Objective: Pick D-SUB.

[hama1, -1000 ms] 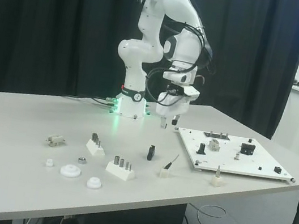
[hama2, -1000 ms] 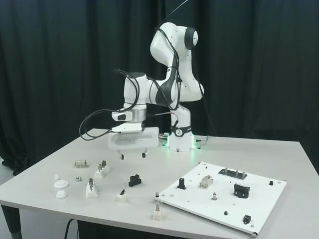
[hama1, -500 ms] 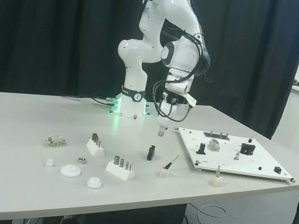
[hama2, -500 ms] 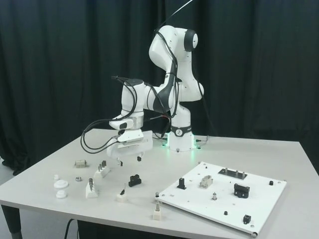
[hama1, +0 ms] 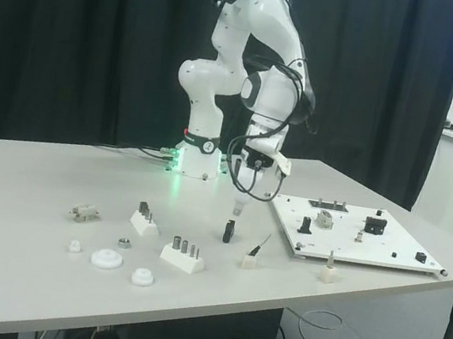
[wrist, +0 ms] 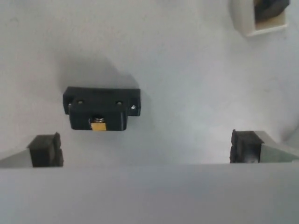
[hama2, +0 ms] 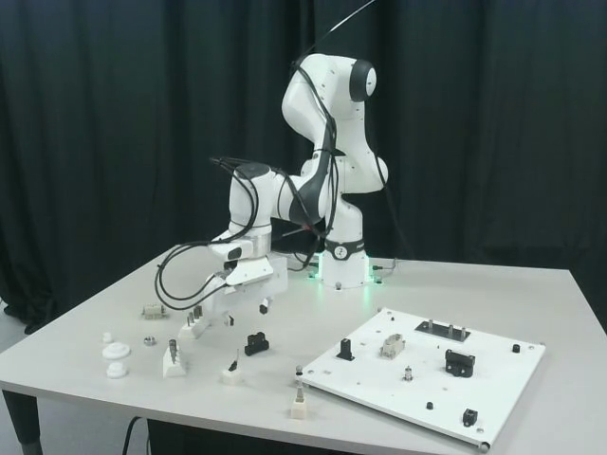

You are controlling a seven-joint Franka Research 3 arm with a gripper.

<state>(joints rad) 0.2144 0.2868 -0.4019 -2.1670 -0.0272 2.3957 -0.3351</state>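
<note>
A small black D-SUB connector (wrist: 102,108) lies on the grey table, with two small screws on its top face. In the room views the D-SUB connector (hama1: 228,232) (hama2: 254,342) sits near the table's middle, towards the front. My gripper (hama1: 237,211) (hama2: 247,314) (wrist: 145,148) hangs a little above it and slightly to the base side, open, with nothing between the fingers. In the wrist view both black fingertips (wrist: 45,150) show, and the connector lies just beyond the line between them, nearer one finger than the other.
A white board (hama1: 396,250) (hama2: 512,379) carrying several small parts lies beside the connector. A white block with a pin (hama1: 250,259) (wrist: 261,18) stands close by. Two white pin holders (hama1: 183,254), white gears (hama1: 107,259) and a grey connector (hama1: 83,213) lie further off.
The arm has swung away from the board's edge and come down over the black connector. The wrist has turned on the way. The fingers stay open.
</note>
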